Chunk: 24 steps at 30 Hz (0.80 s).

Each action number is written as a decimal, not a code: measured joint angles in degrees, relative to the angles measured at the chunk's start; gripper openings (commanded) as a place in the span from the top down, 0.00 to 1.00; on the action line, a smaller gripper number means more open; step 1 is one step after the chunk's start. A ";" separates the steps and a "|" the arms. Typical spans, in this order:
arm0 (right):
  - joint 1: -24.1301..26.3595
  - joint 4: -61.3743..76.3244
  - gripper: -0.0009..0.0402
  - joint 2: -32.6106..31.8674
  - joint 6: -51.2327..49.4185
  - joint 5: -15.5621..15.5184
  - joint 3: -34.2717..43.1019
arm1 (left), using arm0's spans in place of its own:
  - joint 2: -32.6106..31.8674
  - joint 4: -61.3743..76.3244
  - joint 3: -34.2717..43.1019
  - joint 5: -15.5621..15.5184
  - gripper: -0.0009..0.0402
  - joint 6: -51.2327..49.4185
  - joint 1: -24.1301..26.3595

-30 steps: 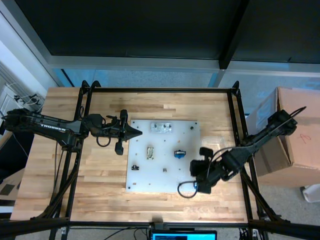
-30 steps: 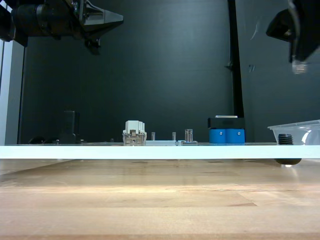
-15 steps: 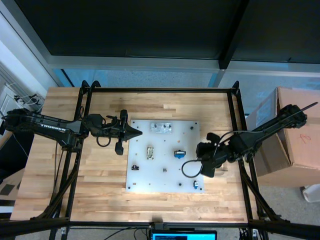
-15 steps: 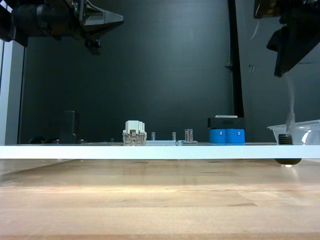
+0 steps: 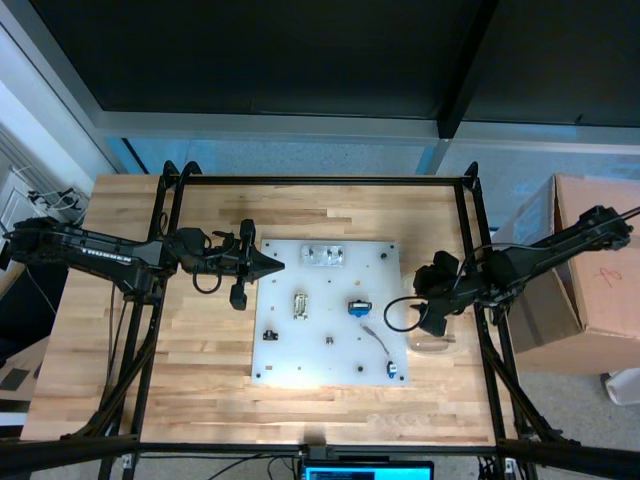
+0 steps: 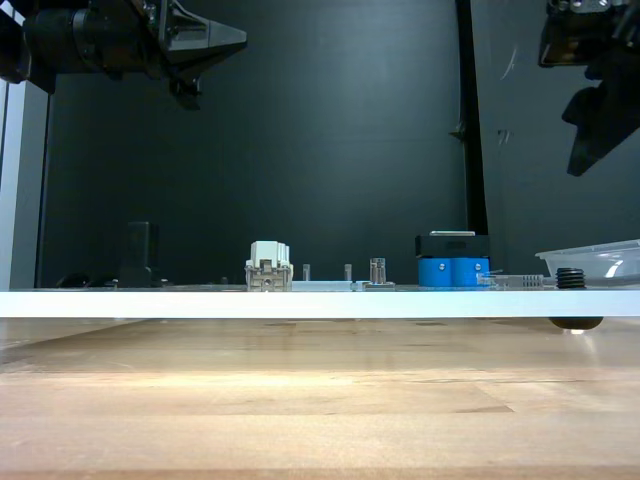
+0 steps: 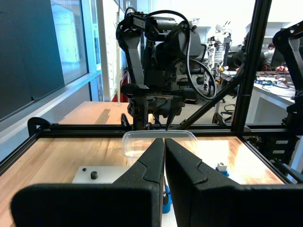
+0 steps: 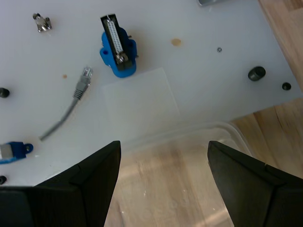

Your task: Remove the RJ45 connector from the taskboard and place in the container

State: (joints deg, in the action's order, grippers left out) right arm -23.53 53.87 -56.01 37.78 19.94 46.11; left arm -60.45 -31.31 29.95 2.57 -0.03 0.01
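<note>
"Where was the RJ45 (image 8: 81, 85) when you checked?"

"Out of any seat and loose. It lay flat on the white board (image 5: 300, 350), its short grey lead trailing behind it, between the blue D-sub (image 8: 117, 47) and a small blue block (image 5: 395, 372) near the board's near-right corner. Nothing touched it, and it was not in the container (image 5: 430, 347)."

"And where was the container?"

"It sat on the table (image 5: 200, 400), right at the board's right edge. The low view showed it on the far right, with the RJ45 lying on the board just beside it."

"What about the right gripper (image 8: 163, 146)?"

"I had it hanging above the container, well clear of the board. Its fingers (image 8: 90, 179) were spread wide with nothing between them. Through its wrist camera I looked down past them at the container's rim and the board's edge, with the RJ45 off to one side."

"And the left gripper (image 5: 280, 266)?"

"It was up high over the board's left edge, pointing inward toward the right arm. Its fingers were pressed together, holding nothing."
</note>
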 measured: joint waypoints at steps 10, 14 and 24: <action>0.07 2.45 0.37 3.26 0.22 -0.02 -1.53 | 0.00 0.00 -0.02 0.00 0.98 0.00 0.00; 0.07 2.10 0.37 2.54 0.26 -0.02 -1.53 | 0.00 0.00 -0.02 0.00 0.98 0.00 0.00; -0.13 1.33 0.37 -7.93 6.34 -0.28 5.44 | 0.00 0.00 0.00 0.00 0.98 0.00 0.00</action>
State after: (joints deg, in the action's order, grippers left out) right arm -23.66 55.20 -63.94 44.12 19.66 51.55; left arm -60.45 -31.31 29.95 2.57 -0.03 0.01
